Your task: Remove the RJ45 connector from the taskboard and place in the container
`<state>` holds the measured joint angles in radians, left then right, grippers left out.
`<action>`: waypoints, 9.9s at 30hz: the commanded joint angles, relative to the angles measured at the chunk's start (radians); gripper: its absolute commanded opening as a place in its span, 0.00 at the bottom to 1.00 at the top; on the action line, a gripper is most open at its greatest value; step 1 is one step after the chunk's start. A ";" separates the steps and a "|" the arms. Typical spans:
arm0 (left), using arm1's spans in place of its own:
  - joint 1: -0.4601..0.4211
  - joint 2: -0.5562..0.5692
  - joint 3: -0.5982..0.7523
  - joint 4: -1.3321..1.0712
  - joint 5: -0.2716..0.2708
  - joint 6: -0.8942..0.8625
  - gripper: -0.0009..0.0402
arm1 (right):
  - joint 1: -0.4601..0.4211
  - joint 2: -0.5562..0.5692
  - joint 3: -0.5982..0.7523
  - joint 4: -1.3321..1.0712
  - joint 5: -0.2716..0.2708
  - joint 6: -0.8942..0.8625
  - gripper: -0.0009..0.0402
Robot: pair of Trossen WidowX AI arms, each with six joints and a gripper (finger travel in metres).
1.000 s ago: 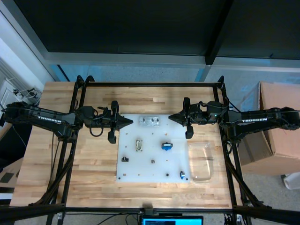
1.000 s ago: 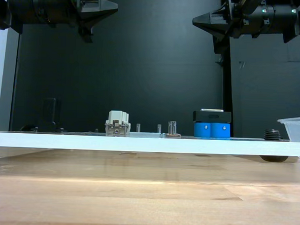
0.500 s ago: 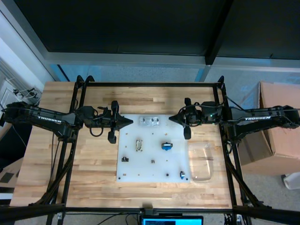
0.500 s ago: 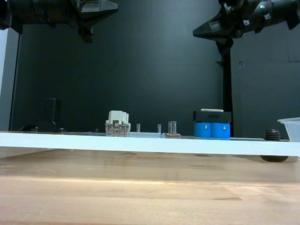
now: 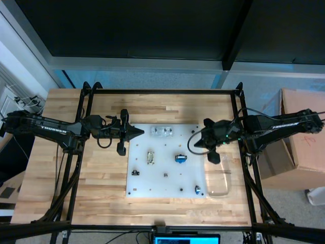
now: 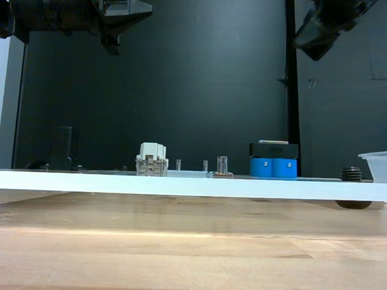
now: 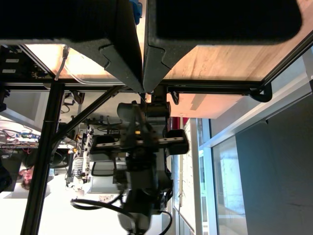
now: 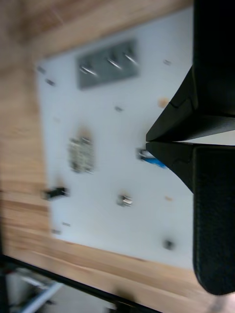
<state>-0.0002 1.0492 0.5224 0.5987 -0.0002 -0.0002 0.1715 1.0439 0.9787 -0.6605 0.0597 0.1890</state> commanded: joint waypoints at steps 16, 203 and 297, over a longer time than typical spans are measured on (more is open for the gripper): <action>0.000 0.000 0.000 0.000 0.000 0.000 0.02 | 0.299 0.210 0.164 -0.306 0.052 0.212 0.02; 0.000 0.000 0.000 0.000 0.000 0.000 0.02 | -0.020 0.043 -0.023 -0.509 0.171 0.250 0.02; 0.000 0.000 0.000 0.000 0.000 0.000 0.02 | -0.584 0.277 -0.361 -0.097 0.043 -0.966 0.66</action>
<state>-0.0002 1.0489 0.5224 0.5991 -0.0002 -0.0002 -0.4080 1.3209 0.6239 -0.7704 0.1032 -0.7765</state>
